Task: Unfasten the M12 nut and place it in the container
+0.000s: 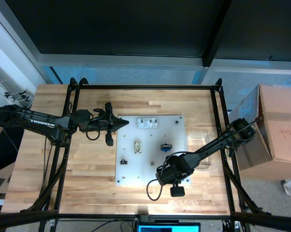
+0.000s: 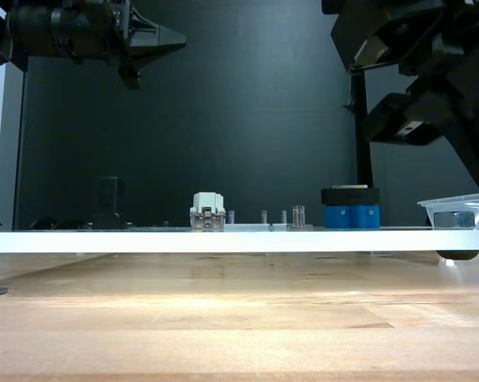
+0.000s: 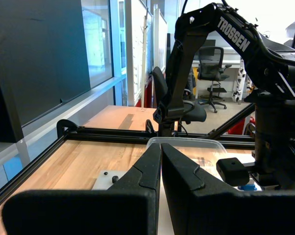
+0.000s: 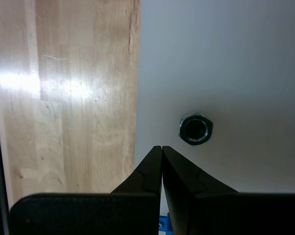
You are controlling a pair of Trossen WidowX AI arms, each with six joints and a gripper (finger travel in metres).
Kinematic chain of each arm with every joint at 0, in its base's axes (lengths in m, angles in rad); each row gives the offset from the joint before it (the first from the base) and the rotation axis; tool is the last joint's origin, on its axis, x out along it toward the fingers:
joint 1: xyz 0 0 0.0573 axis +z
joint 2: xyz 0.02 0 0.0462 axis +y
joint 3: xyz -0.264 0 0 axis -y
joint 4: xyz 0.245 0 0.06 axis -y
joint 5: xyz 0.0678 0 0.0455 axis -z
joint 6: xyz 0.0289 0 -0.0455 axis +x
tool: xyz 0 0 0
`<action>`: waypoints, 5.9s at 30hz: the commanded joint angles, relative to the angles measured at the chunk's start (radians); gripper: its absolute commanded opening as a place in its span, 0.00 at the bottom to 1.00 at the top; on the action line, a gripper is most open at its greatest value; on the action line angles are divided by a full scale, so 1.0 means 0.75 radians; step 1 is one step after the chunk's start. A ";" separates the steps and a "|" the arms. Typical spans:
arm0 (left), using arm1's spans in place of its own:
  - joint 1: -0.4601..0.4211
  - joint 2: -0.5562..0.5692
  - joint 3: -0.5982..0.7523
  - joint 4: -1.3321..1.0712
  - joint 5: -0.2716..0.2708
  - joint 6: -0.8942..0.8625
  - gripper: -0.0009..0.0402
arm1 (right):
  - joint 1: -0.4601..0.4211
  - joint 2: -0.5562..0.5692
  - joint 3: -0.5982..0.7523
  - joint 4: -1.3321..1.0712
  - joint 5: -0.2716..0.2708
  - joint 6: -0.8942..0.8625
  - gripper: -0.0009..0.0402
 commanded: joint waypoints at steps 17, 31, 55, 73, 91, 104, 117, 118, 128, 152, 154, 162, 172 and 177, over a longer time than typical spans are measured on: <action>0.001 0.000 0.000 0.000 0.001 0.001 0.02 | -0.009 0.012 -0.024 0.023 0.033 -0.001 0.02; 0.000 0.000 0.000 0.001 0.001 0.001 0.02 | -0.009 -0.018 -0.019 -0.124 0.416 0.112 0.02; 0.000 0.000 0.000 0.000 0.001 0.001 0.02 | -0.008 0.037 0.009 -0.010 -0.003 0.133 0.02; 0.000 0.000 0.000 -0.001 0.001 0.001 0.02 | -0.009 -0.010 0.058 -0.225 0.469 0.134 0.02; 0.001 -0.001 0.000 0.001 0.001 0.001 0.02 | -0.004 -0.025 0.051 -0.039 -0.056 0.137 0.02; 0.000 0.000 0.000 0.000 0.001 0.001 0.02 | -0.004 0.038 0.010 -0.006 0.009 0.123 0.02; 0.000 0.000 0.000 -0.001 0.001 0.001 0.02 | -0.003 0.021 0.102 -0.286 0.553 0.183 0.02; 0.000 0.000 0.000 -0.001 0.001 0.001 0.02 | -0.003 0.013 0.106 -0.286 0.546 0.182 0.02; 0.000 -0.001 0.000 0.001 0.001 0.001 0.02 | -0.003 -0.041 0.109 -0.206 0.129 0.174 0.02; 0.001 0.000 0.000 0.001 0.001 0.001 0.02 | -0.003 0.058 0.043 -0.018 0.037 0.169 0.02; 0.000 0.000 0.000 0.000 0.000 0.001 0.02 | -0.004 0.058 0.042 -0.032 0.039 0.169 0.02; 0.001 0.000 0.000 0.000 0.001 0.001 0.02 | -0.004 0.053 0.042 -0.051 0.099 0.164 0.02; 0.000 0.000 0.000 0.000 0.001 0.001 0.02 | -0.003 0.004 0.104 -0.226 0.393 0.229 0.02; 0.000 0.000 0.000 -0.001 0.001 0.001 0.02 | -0.001 -0.009 0.122 -0.217 0.211 0.239 0.02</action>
